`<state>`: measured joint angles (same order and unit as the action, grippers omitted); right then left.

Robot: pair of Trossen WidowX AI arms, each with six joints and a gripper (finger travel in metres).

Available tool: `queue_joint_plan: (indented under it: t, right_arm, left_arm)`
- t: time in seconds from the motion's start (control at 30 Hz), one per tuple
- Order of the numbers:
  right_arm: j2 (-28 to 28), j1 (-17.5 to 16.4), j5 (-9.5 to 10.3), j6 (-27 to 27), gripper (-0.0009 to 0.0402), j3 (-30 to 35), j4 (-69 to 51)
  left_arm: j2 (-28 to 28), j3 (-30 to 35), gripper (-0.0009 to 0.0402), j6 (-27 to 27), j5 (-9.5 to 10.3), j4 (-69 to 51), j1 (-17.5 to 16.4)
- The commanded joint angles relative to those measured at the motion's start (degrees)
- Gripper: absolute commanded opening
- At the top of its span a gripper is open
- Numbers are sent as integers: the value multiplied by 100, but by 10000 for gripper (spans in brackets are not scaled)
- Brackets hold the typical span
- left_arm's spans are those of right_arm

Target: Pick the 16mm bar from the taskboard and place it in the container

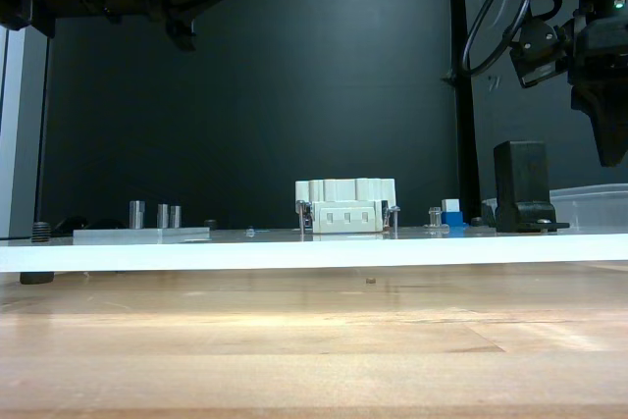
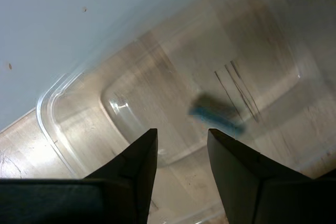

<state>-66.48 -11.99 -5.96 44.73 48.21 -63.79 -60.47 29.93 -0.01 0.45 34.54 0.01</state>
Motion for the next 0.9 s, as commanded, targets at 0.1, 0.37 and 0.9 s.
queue_joint_plan:
  t: [0.1, 0.37, 0.9]
  right_arm:
    - [-4, -2, 2, -4, 160, 2, 0]
    - [-4, -2, 0, -7, 175, 2, 2]
    - [-4, -2, -2, -15, 173, 2, 114]
  left_arm:
    - [-2, 2, 0, 0, 0, 0, 0]
    - [-2, 2, 0, 0, 0, 0, 0]
    - [-2, 2, 0, 0, 0, 0, 0]
